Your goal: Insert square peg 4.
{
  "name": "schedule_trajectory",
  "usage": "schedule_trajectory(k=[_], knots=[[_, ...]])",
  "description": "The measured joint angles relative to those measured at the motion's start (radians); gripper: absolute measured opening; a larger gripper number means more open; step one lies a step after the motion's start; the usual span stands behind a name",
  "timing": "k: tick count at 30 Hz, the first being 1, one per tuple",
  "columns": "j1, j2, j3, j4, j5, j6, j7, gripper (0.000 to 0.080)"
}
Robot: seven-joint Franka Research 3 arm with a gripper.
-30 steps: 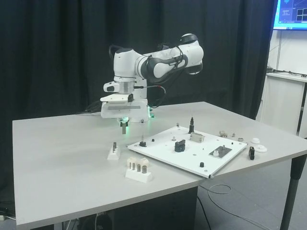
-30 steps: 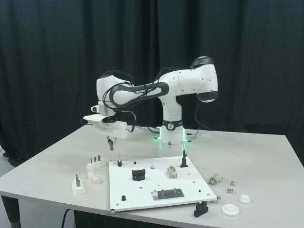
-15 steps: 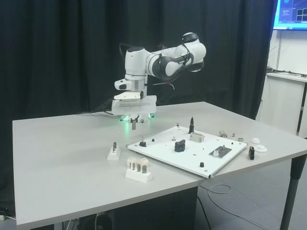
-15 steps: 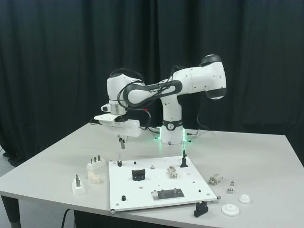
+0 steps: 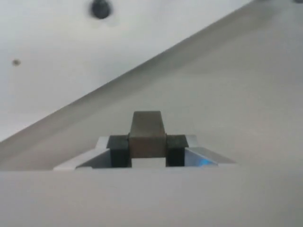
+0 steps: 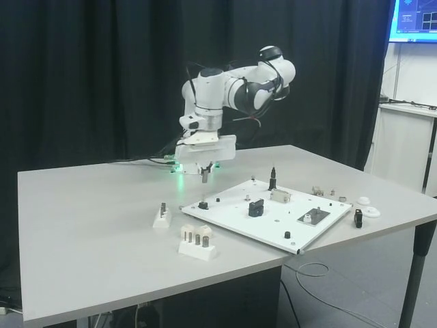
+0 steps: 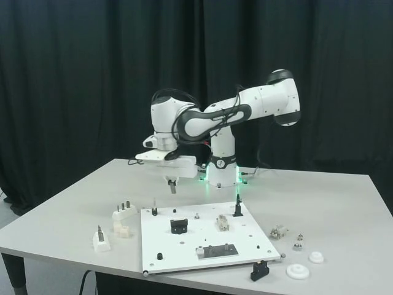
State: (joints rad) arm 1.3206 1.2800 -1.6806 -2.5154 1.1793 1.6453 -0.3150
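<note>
The gripper (image 5: 147, 150) pinches the square peg (image 5: 147, 134) between its black fingers (image 5: 118, 150). It hangs above the grey table (image 6: 89, 205), seemingly just off the white board (image 7: 202, 236) edge.

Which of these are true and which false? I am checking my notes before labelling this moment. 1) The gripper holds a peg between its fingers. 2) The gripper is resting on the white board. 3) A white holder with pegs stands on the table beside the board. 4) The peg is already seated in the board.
1) True. In the wrist view the gripper is shut on the square peg.
2) False. The gripper hangs in the air above the grey table, near the far edge of the white board, touching neither.
3) True. The white holder stands on the table beside the board.
4) False. The peg is in the gripper, above the board.
</note>
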Motion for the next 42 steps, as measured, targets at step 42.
schedule_trajectory(k=[42], knots=[[0.442, -0.012, 0.093, -0.051, 0.0, -0.004, 0.22, 0.0152]])
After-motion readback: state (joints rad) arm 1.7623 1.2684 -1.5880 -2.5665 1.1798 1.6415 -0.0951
